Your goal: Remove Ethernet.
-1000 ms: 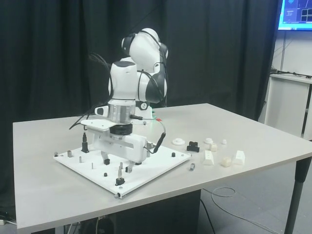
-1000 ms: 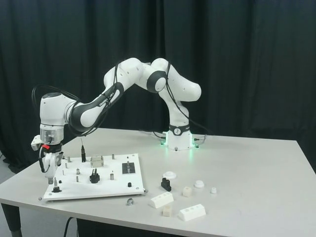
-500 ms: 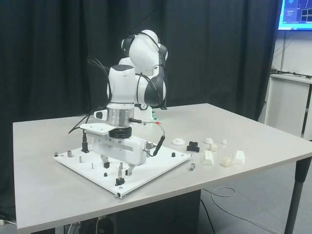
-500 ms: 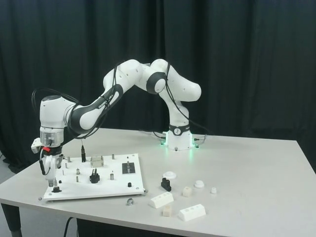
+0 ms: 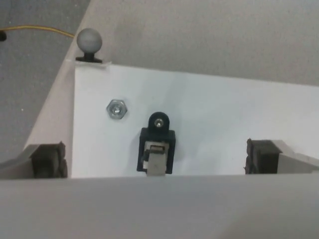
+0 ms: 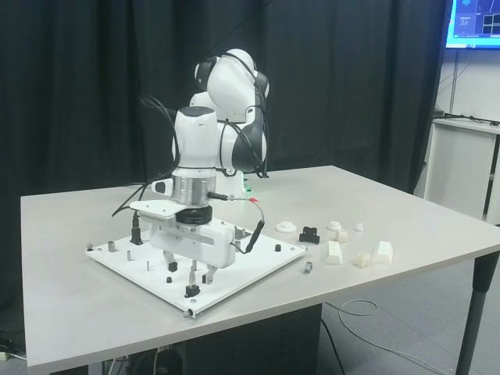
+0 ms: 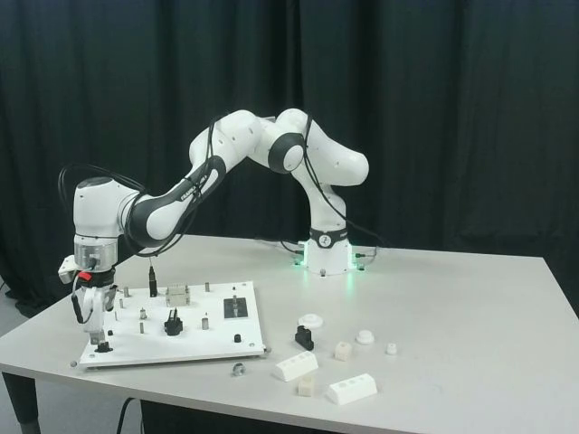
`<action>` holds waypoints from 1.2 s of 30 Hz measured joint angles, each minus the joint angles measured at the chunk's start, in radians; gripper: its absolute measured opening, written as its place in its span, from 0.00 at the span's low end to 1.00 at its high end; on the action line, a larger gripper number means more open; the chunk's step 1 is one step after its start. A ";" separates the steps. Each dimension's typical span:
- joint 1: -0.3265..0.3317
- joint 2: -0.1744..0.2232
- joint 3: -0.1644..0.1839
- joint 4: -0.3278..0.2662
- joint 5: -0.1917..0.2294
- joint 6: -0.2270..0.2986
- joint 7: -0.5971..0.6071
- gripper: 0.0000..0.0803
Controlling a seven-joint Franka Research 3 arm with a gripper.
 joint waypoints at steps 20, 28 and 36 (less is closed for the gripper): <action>0.000 0.012 0.000 0.000 0.000 0.000 0.013 1.00; 0.000 0.018 0.000 0.000 0.000 0.001 0.014 1.00; 0.000 0.025 0.000 0.000 0.000 0.007 0.014 1.00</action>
